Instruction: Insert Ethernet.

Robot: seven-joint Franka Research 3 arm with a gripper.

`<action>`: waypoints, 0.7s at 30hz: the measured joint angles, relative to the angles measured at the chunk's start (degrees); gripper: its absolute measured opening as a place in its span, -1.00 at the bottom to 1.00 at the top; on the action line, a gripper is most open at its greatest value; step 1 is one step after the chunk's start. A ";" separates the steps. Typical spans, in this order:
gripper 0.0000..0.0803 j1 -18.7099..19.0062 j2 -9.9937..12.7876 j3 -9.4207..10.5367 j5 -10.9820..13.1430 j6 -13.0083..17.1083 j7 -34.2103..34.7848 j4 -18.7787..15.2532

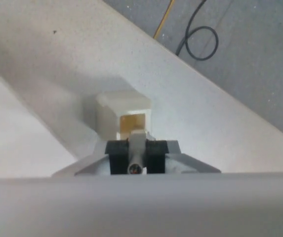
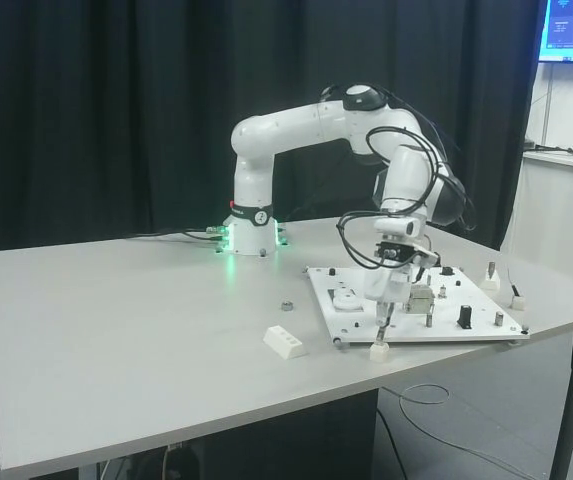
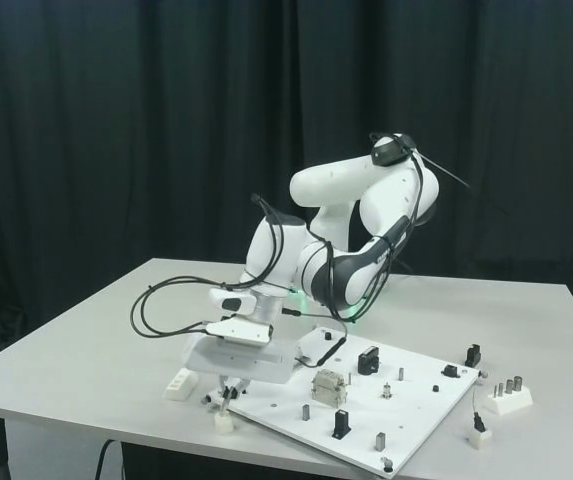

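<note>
The gripper [image 1: 136, 157] is seen nearest the wrist camera, its black fingers [image 1: 114, 154] pressed against both sides of the Ethernet plug [image 1: 136, 148], which is pinched upright with its cut cable end towards the camera. The grey table [image 2: 116, 320] is noted as the largest item, followed by the white arm [image 2: 306, 125], the white task board [image 3: 406, 405] and the small white socket block [image 1: 123, 112]. The block stands on the table just beside the board's near edge. It lies directly beyond the plug tip, in line with the plug's long axis; its opening faces the plug. Whether the tip is already entered cannot be told. A straight advance along that axis is judged to be required.
</note>
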 joint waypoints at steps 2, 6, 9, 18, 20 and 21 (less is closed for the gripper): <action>-0.82 0.10 0.11 -0.39 0.00 -0.59 0.03 0.00; -0.82 0.20 0.45 -0.80 0.00 -1.26 0.05 0.01; -0.83 0.22 0.58 -1.08 0.15 -1.90 0.08 0.04; -0.83 0.24 0.58 -1.89 1.06 -3.17 0.13 0.07; -0.83 0.24 0.58 -1.96 1.06 -3.23 0.13 0.07; -0.83 0.25 0.58 -1.98 1.06 -3.27 0.13 0.08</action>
